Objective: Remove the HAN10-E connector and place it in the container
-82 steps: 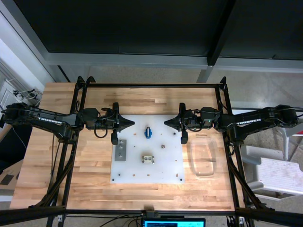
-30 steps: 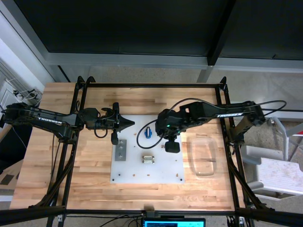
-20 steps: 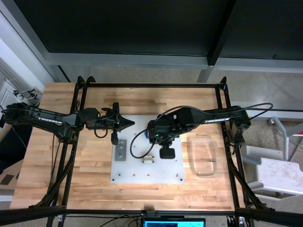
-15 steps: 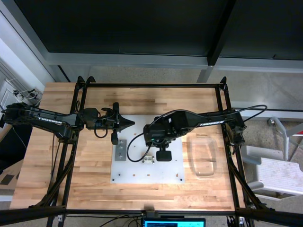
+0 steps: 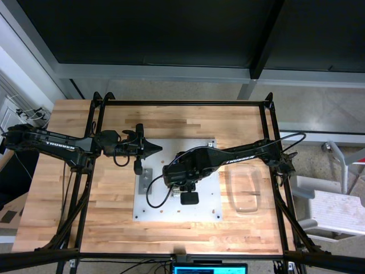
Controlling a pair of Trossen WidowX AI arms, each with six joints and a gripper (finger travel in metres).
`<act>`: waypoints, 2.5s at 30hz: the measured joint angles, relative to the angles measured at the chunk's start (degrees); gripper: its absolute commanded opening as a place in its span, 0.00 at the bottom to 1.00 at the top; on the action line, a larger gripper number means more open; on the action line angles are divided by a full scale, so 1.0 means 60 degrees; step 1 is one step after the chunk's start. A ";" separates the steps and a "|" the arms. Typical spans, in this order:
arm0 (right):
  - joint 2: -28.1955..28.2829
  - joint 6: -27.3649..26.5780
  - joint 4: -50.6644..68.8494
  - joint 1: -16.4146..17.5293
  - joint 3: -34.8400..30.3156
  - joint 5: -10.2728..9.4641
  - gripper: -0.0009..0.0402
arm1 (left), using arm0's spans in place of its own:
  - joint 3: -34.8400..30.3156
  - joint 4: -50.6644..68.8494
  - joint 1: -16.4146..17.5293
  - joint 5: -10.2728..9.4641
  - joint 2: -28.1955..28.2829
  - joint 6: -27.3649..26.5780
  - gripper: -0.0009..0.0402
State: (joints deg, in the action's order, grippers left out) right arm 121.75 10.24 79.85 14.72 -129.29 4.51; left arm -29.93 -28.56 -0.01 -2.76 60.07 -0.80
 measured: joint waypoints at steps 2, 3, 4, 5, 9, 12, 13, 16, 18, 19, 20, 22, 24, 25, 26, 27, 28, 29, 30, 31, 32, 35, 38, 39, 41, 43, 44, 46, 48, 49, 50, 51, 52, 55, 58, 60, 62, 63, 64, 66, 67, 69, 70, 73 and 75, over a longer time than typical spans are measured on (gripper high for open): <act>0.0106 0.0117 -0.0084 0.0040 0.0000 0.0000 0.42 | -0.0004 0.0000 0.0000 -0.0004 0.0000 0.0000 0.02; 0.0168 0.0215 -0.0160 0.0047 0.0000 -0.0004 0.45 | 0.0000 0.0000 0.0000 -0.0004 0.0000 0.0000 0.02; 0.0197 0.0288 -0.0208 0.0062 0.0000 -0.0004 0.47 | 0.0000 0.0000 0.0000 0.0000 0.0000 0.0000 0.02; 0.0240 0.0353 -0.0222 0.0066 -0.0004 -0.0004 0.49 | -0.0004 0.0000 0.0000 -0.0004 0.0000 -0.0004 0.02; 0.0506 0.0568 -0.0302 0.0106 0.0004 0.0000 0.58 | 0.0000 0.0000 0.0000 -0.0004 0.0000 -0.0004 0.02; 0.0674 0.0678 -0.0404 0.0124 0.0007 0.0000 0.63 | 0.0000 0.0000 0.0000 -0.0004 0.0000 -0.0004 0.02; 0.0707 0.0688 -0.0426 0.0127 0.0007 0.0004 0.64 | -0.0004 0.0000 0.0000 0.0000 0.0000 -0.0004 0.02; 0.0805 0.0714 -0.0565 0.0142 0.0066 0.0058 0.66 | 0.0000 0.0000 0.0000 -0.0004 0.0000 0.0000 0.02; 0.0860 0.0714 -0.0630 0.0149 0.0076 0.0066 0.67 | 0.0000 0.0000 0.0000 -0.0004 0.0000 0.0000 0.02; 0.0892 0.0718 -0.0670 0.0153 0.0084 0.0066 0.67 | 0.0000 0.0004 0.0000 -0.0004 0.0004 -0.0004 0.02; 0.0907 0.0721 -0.0670 0.0160 0.0113 0.0066 0.67 | -0.0004 0.0004 0.0000 0.0000 0.0004 -0.0004 0.02; 0.0918 0.0721 -0.0747 0.0168 0.0237 0.0069 0.66 | -0.0004 0.0000 0.0000 0.0000 0.0000 0.0000 0.02; 0.0998 0.0725 -0.0860 0.0171 0.0284 0.0066 0.66 | 0.0000 0.0000 0.0000 -0.0004 0.0004 0.0000 0.02; 0.1042 0.0725 -0.0849 0.0175 0.0295 0.0069 0.66 | -0.0004 0.0004 0.0000 0.0000 0.0004 -0.0004 0.02; 0.1115 0.0725 -0.0860 0.0178 0.0310 0.0066 0.66 | -0.0004 0.0000 0.0000 0.0000 0.0004 0.0000 0.02; 0.1155 0.0725 -0.0856 0.0182 0.0313 0.0066 0.66 | -0.0004 -0.0004 0.0000 0.0000 0.0000 0.0000 0.02; 0.1209 0.0725 -0.0874 0.0182 0.0313 0.0066 0.66 | 0.0000 -0.0004 0.0000 -0.0004 0.0000 0.0000 0.02; 0.1239 0.0725 -0.0929 0.0186 0.0342 0.0066 0.66 | 0.0000 0.0018 0.0000 0.0000 0.0000 -0.0004 0.02; 0.1268 0.0725 -0.1005 0.0189 0.0390 0.0066 0.66 | 0.0000 0.0022 0.0000 -0.0004 0.0000 -0.0004 0.02; 0.1271 0.0725 -0.1067 0.0189 0.0419 0.0073 0.66 | 0.0000 0.0011 0.0000 -0.0004 0.0000 0.0000 0.02; 0.1315 0.0721 -0.1147 0.0189 0.0437 0.0066 0.66 | 0.0000 0.0004 0.0000 -0.0004 0.0000 0.0000 0.02; 0.1475 0.0714 -0.1166 0.0197 0.0466 0.0062 0.66 | -0.0004 0.0007 0.0000 -0.0004 0.0000 0.0000 0.02; 0.1519 0.0667 -0.1308 0.0197 0.0619 0.0062 0.66 | 0.0000 0.0004 0.0000 -0.0004 0.0000 0.0000 0.02; 0.1519 0.0656 -0.1435 0.0197 0.0692 0.0062 0.66 | -0.0004 0.0007 0.0000 -0.0004 0.0000 -0.0004 0.02; 0.1515 0.0645 -0.1501 0.0197 0.0805 0.0058 0.66 | 0.0000 0.0004 0.0000 0.0000 0.0000 -0.0004 0.02; 0.1523 0.0623 -0.1515 0.0197 0.0856 0.0058 0.66 | 0.0000 0.0004 0.0000 0.0000 0.0000 -0.0004 0.02; 0.1523 0.0590 -0.1566 0.0197 0.0878 0.0062 0.66 | -0.0004 0.0004 0.0000 -0.0004 0.0000 -0.0004 0.02; 0.1523 0.0539 -0.1654 0.0197 0.0969 0.0058 0.66 | -0.0004 0.0004 0.0000 -0.0004 0.0000 0.0000 0.02; 0.1523 0.0488 -0.1749 0.0193 0.1075 0.0040 0.66 | 0.0000 0.0004 0.0000 -0.0004 0.0000 -0.0004 0.02; 0.1523 0.0484 -0.1785 0.0193 0.1137 0.0029 0.66 | 0.0000 0.0000 0.0000 -0.0004 0.0000 -0.0004 0.02; 0.1523 0.0484 -0.1818 0.0189 0.1198 0.0018 0.66 | -0.0004 0.0004 0.0000 0.0000 0.0000 0.0000 0.02; 0.1523 0.0481 -0.1898 0.0189 0.1264 -0.0007 0.66 | -0.0004 0.0004 0.0000 -0.0004 0.0000 -0.0004 0.02; 0.1523 0.0477 -0.1956 0.0189 0.1326 -0.0011 0.66 | -0.0004 0.0004 0.0000 -0.0004 0.0000 -0.0004 0.02; 0.1523 0.0444 -0.1971 0.0189 0.1443 -0.0011 0.66 | -0.0004 0.0000 0.0000 -0.0004 0.0000 0.0000 0.02; 0.1523 0.0379 -0.2018 0.0178 0.1472 -0.0015 0.66 | 0.0000 0.0004 0.0000 0.0000 0.0004 0.0000 0.02; 0.1523 0.0324 -0.2014 0.0175 0.1479 -0.0011 0.65 | 0.0000 0.0004 0.0000 -0.0004 0.0004 0.0000 0.02; 0.1523 0.0251 -0.2014 0.0171 0.1479 -0.0011 0.62 | 0.0000 0.0004 0.0000 -0.0004 0.0004 -0.0004 0.02; 0.1523 0.0226 -0.2014 0.0168 0.1479 -0.0011 0.60 | -0.0004 0.0000 0.0000 0.0000 0.0004 0.0000 0.02; 0.1523 0.0200 -0.2014 0.0160 0.1479 -0.0011 0.58 | -0.0004 0.0004 0.0000 -0.0004 0.0004 -0.0004 0.02; 0.1523 0.0175 -0.2014 0.0157 0.1479 -0.0015 0.54 | 0.0000 0.0000 0.0000 0.0000 0.0004 0.0000 0.02; 0.1523 0.0168 -0.2018 0.0149 0.1479 -0.0022 0.52 | -0.0004 0.0000 0.0000 0.0000 0.0004 0.0000 0.02; 0.1515 0.0157 -0.2018 0.0131 0.1479 -0.0018 0.46 | -0.0004 0.0004 0.0000 -0.0004 0.0004 0.0000 0.02; 0.1515 0.0142 -0.2022 0.0127 0.1479 -0.0015 0.44 | -0.0004 0.0000 0.0000 -0.0004 0.0004 -0.0004 0.02; 0.1497 0.0131 -0.2022 0.0113 0.1479 -0.0040 0.35 | 0.0000 0.0004 0.0000 -0.0004 0.0004 0.0000 0.02; 0.1483 0.0160 -0.2022 0.0113 0.1479 -0.0033 0.30 | 0.0000 0.0000 0.0000 -0.0004 0.0004 -0.0004 0.02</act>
State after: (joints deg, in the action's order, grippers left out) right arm 130.65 11.20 67.72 15.40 -120.42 4.32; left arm -29.93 -28.56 -0.01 -2.79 60.10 -0.82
